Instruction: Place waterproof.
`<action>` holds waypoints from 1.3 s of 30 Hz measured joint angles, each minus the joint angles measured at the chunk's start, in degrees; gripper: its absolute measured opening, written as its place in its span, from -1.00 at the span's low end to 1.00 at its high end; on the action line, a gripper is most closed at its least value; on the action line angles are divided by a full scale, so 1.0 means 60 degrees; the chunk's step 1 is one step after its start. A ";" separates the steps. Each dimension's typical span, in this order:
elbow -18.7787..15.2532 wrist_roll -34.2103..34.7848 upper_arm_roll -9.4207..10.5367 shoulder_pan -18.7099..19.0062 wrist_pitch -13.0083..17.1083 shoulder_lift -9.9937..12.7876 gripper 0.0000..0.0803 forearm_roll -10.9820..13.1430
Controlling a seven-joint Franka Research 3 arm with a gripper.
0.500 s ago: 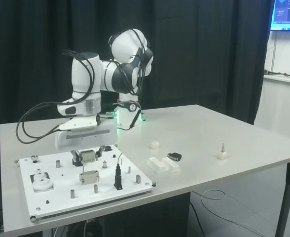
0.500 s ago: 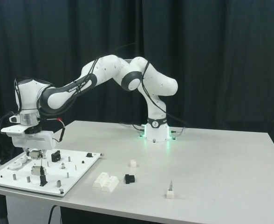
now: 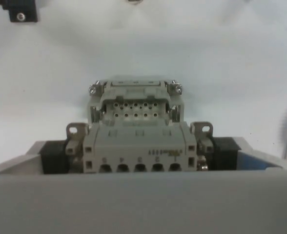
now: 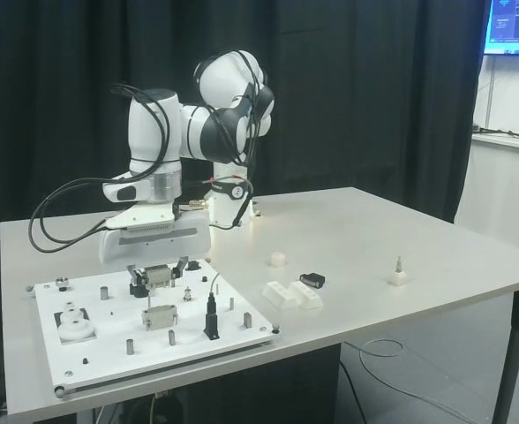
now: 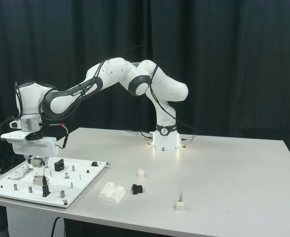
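The white arm reaches out over the white assembly board (image 4: 154, 331) at the table's (image 4: 374, 234) near corner, and its gripper (image 4: 157, 280) hangs just above the board's surface. The black fingers (image 3: 53, 157) are closed narrowly on the grey waterproof connector (image 3: 138, 152), one pad pressing each end of its body, as the wrist view shows. Directly beneath it, on the board, sits the matching grey socket (image 3: 133, 103) with its rows of pin holes, and in the first room view the held connector (image 4: 156, 279) is still apart from that socket (image 4: 158, 316). A black upright plug (image 4: 211, 325) stands on the board near the socket, and a white gear piece (image 4: 74, 329) lies toward the board's far side. Off the board, on the bare table, lie a pair of white blocks (image 4: 292, 294), a small black part (image 4: 312, 280), a small white cube (image 4: 278, 259) and a white base with a pin (image 4: 398, 275).
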 joint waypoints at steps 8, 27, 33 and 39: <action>-0.0002 0.0003 0.0022 0.0021 -0.0101 0.0001 0.54 0.0034; -0.0002 0.0805 0.0019 0.0683 -0.1551 -0.0184 0.54 0.0462; -0.0008 0.1346 0.0010 0.1073 -0.2165 -0.0287 0.54 0.0461; -0.0085 0.1896 0.0005 0.1516 -0.2707 -0.0360 0.54 0.0460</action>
